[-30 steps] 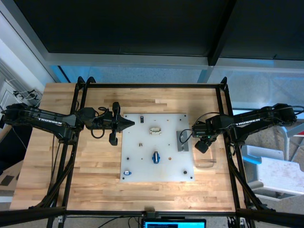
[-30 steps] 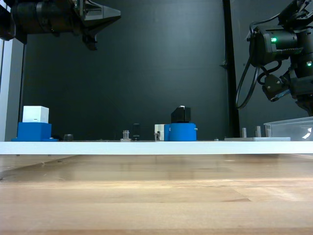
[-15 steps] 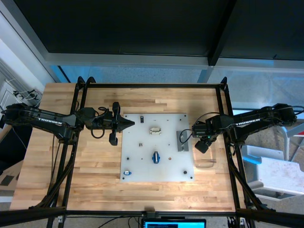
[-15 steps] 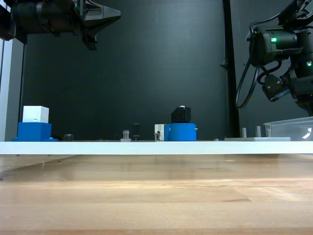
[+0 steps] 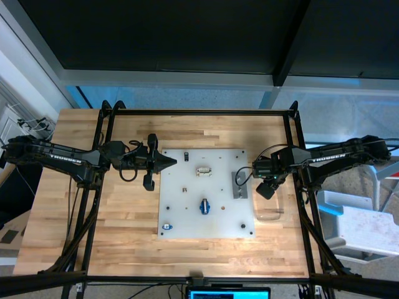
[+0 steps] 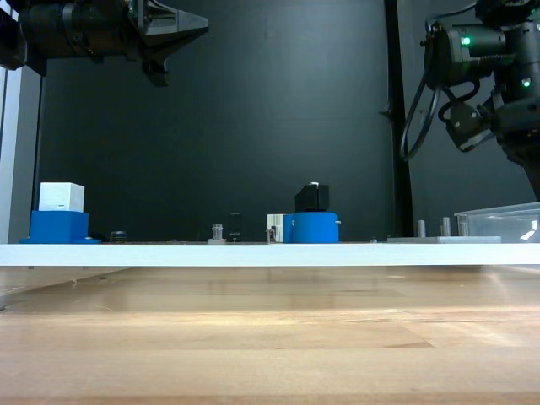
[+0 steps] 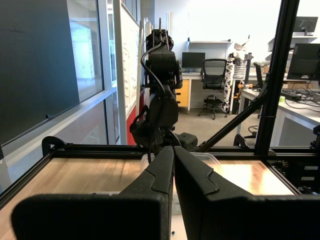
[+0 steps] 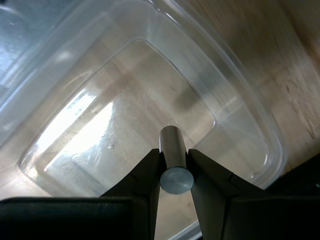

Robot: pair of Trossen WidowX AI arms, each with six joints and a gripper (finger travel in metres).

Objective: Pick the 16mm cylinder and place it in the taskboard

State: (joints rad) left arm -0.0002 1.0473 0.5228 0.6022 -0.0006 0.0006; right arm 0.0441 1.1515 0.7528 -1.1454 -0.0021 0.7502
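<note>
Right wrist view: the fingers point(image 8: 147, 175) of the right gripper point(image 8: 174, 151) are pinched narrow on the 16mm cylinder point(image 8: 176, 177), one dark pad on each side of its round wall. Its axis runs along the fingers, flat end face toward the camera.

Material notes:
- Peg is silver-grey metal, smooth, plain, with a clean circular end and a dull sheen.
- Contact is flat pad on curved wall, so I judge it liable to slip or pivot if the squeeze slackens.

Below the peg lies the clear tray point(image 8: 240, 115): thin glossy plastic, rounded corners, wood grain showing through the floor.

High view: the right gripper hangs over the tray, just off the right edge of the taskboard point(image 5: 187, 218), a matte white square plate carrying a grey block point(image 5: 240, 185) and a blue part point(image 5: 204, 205).

Step in hand, as I judge it, is carry to board:
- Clear the tray wall before moving inward.
- Hold the squeeze and keep the peg's axis plumb for entry.
- Which hole receives it, I cannot tell.

Left gripper point(image 7: 173, 147) is parked high at the board's left edge, fingers pressed together, empty.
</note>
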